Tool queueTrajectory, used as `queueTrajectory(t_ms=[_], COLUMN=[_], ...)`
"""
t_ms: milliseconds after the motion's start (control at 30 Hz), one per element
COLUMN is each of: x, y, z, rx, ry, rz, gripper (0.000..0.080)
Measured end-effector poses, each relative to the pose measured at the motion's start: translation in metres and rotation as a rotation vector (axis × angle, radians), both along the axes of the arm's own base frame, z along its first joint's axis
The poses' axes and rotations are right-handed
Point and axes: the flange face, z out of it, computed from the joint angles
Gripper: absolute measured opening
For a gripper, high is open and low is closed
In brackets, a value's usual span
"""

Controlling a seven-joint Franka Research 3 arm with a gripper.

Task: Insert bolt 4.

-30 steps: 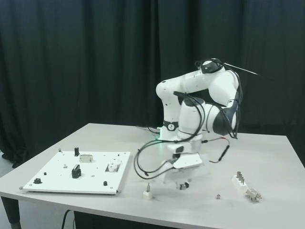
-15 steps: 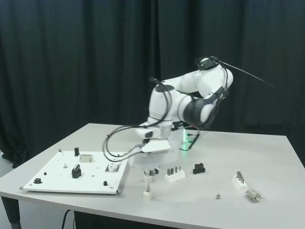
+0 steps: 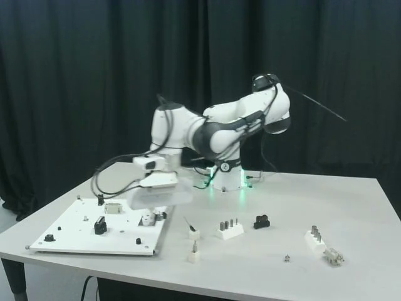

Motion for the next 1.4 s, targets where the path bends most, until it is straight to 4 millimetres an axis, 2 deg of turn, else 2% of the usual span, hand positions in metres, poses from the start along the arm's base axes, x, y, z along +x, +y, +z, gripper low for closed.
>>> queueTrajectory(t_ms=[267,533,867,1400], x=[-0.006,-0.013,-0.016,-0.019], y=[-0.06,-0.093,-0.108,-0.108], z=[-0.004,-0.016,-0.034,-0.046], rx=[0.042,0.091,0.122,0.128], ry=[-0.033,0.002,0.042,0.06], rz=[0.006,0.005,0.027,0.09], gripper=[0.0225,0.0225,0.0225,0.0225])
